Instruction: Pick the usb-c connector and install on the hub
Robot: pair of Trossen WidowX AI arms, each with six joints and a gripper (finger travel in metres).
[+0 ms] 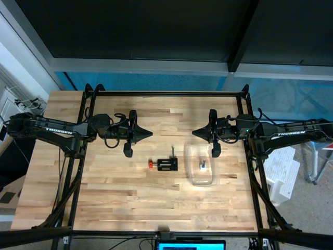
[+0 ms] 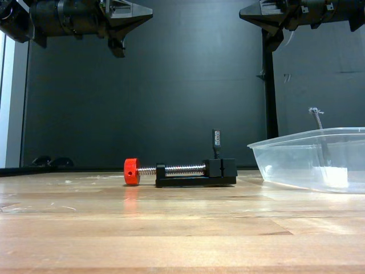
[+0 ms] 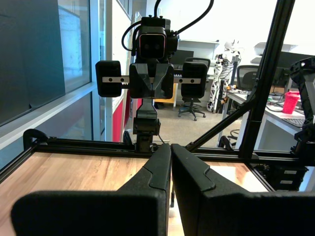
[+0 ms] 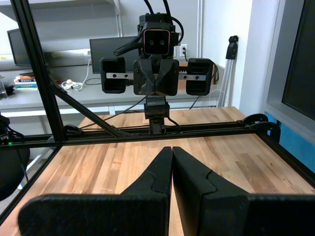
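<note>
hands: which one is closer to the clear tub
The right hand, shut, raised near the far end of the clear tub where the usb-c connector lies free. The left hand, also shut, hangs farther away, beyond the red-knobbed clamp.

Open air between left pincer point(image 1: 151, 134) and right pincer point(image 1: 194, 134), both high; clamp point(image 1: 165, 164), tray point(image 2: 296, 160) stand below.

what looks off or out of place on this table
Nothing stands out. The usb-c connector lies free in the clear tray, the vise sits level, and the left gripper and right gripper hang shut above the table, tips facing.
</note>
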